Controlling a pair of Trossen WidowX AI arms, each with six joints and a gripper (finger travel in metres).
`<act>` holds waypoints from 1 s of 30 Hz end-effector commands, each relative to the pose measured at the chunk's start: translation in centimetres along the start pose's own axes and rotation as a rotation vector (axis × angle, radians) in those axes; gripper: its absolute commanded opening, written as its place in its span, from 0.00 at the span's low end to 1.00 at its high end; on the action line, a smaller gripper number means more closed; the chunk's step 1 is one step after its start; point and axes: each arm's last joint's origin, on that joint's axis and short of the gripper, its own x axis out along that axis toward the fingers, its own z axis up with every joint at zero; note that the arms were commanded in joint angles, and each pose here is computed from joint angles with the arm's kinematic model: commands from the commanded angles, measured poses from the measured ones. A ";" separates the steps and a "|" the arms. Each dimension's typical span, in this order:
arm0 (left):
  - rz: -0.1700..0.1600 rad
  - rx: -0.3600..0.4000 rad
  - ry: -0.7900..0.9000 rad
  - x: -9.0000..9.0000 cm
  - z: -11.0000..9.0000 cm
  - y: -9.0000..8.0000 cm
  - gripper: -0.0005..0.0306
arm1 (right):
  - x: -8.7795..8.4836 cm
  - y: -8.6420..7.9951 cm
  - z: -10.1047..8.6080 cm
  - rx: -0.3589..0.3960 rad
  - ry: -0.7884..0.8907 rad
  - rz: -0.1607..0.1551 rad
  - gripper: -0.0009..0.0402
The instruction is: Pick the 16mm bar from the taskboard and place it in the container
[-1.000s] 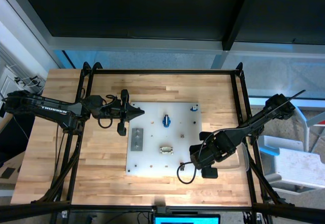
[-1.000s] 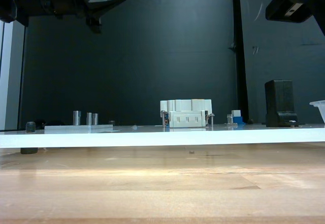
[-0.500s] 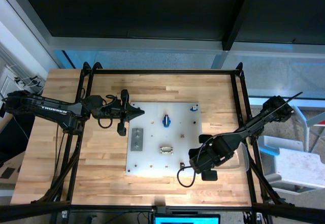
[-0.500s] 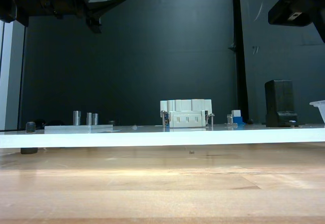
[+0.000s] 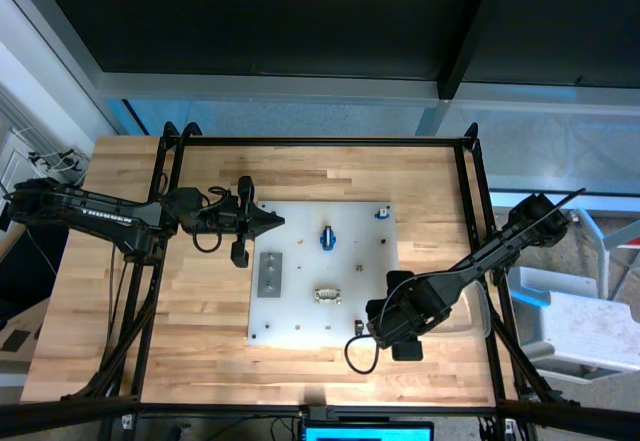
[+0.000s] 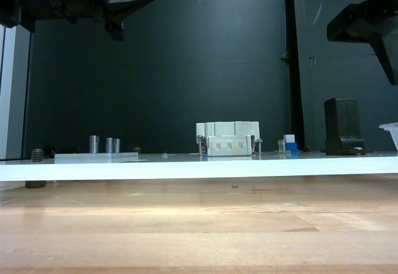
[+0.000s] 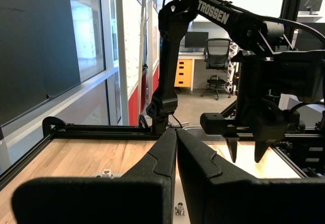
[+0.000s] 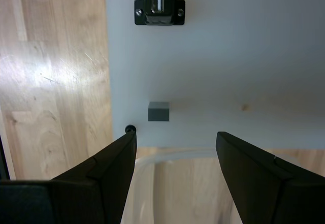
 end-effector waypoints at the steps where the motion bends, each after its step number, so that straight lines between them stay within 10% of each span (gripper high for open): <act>1: 0.000 0.000 0.000 0.0 0.0 0.0 0.02 | 0.4 0.2 0.2 -0.002 0.001 0.000 0.56; 30: 0.000 0.000 0.000 0.0 0.0 0.0 0.02 | 3.3 0.8 0.1 -0.015 0.020 -0.014 0.56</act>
